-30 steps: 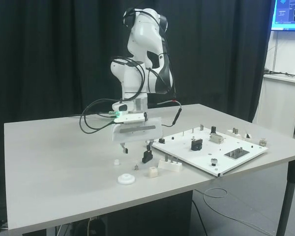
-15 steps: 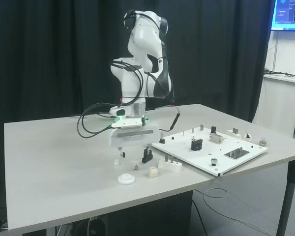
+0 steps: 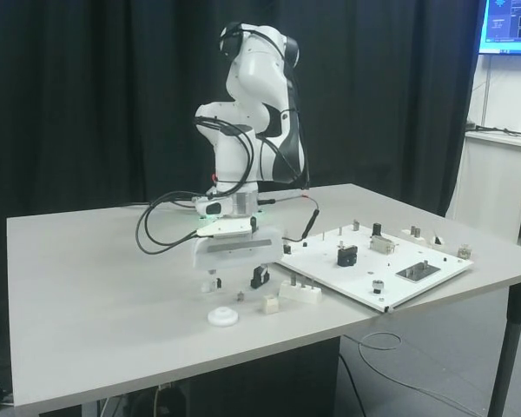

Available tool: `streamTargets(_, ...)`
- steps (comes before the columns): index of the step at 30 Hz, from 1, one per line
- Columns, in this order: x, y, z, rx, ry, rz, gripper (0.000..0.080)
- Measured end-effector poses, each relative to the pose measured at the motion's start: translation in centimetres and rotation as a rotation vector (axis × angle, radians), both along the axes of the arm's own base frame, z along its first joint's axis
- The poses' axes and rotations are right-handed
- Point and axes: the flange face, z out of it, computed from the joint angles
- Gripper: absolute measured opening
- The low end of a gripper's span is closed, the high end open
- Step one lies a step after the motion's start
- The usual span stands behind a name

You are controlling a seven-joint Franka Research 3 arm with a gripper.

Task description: Pick BNC.

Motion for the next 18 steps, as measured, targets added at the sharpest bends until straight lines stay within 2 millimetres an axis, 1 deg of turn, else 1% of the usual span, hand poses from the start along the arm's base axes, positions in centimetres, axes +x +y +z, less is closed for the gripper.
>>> streamTargets(8, 0.5, -0.1, -1.0, 0.004, 0.002, -0.012, 0.0800)
streamTargets(18, 0.3, -0.1, -2.3, 0.002, 0.021, -0.008, 0.0800)
